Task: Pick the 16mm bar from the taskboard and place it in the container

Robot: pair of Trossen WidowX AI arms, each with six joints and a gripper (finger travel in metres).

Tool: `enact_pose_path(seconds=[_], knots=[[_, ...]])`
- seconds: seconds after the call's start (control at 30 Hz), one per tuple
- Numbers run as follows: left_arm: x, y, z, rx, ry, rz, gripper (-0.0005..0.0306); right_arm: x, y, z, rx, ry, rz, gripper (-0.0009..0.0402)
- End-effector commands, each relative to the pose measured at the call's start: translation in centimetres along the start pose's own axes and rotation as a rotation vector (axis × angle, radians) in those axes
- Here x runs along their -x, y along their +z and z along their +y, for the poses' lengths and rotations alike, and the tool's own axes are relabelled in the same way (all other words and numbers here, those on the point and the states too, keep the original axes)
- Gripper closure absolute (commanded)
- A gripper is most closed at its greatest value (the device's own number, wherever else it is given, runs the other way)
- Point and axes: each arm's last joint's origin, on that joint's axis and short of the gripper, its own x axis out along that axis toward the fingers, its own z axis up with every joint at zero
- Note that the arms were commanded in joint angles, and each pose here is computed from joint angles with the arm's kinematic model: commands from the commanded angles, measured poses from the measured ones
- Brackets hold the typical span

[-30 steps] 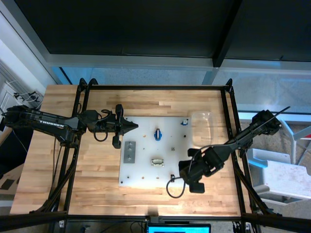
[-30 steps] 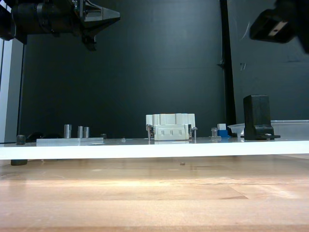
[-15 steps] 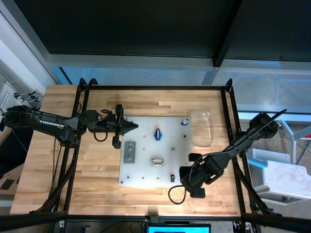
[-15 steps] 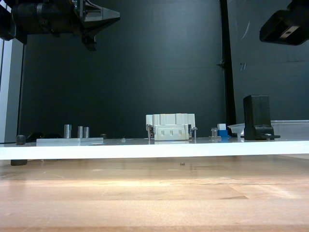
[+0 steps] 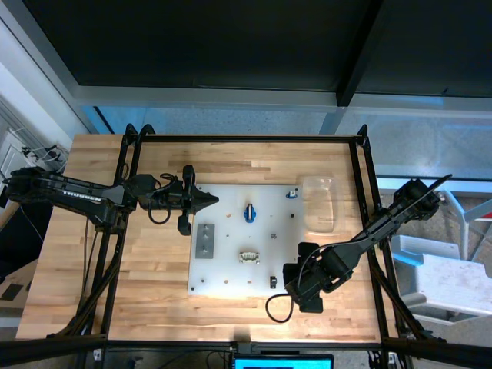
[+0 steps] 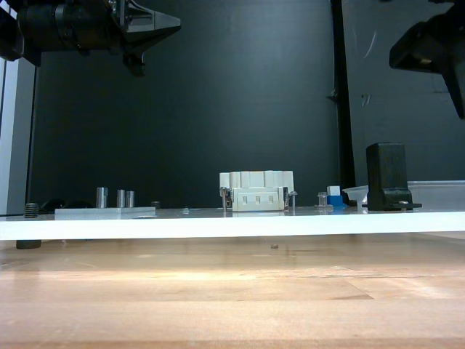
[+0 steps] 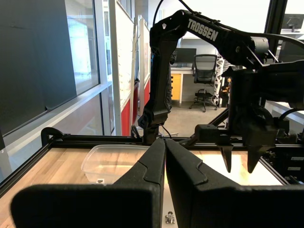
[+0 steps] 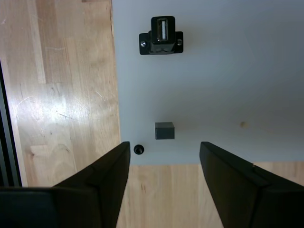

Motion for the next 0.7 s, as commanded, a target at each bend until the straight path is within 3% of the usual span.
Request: enact_pose_path(seconds=[0.03, 0.1, 0.23, 0.7], knots=[[0.0, 0.0, 0.0, 0.0, 0.0, 0.0, 0.03, -0.7, -0.2, -0.1, 0.011, 0.003, -0.005, 0.0166], [0.0, 0.0, 0.0, 0.0, 0.0, 0.0, 0.03, -1.1, -0.3, -0.2, 0.024, 0.004, -0.009, 0.0163], [0.0, 0.0, 0.0, 0.0, 0.0, 0.0, 0.03, -1.4, -0.5, -0.4, 0.026, -0.022, -0.012, 0.0168], [0.0, 0.0, 0.0, 0.0, 0.0, 0.0, 0.03, -3.6, -0.7, -0.4, 0.038, -0.03, -0.002, 0.0173]])
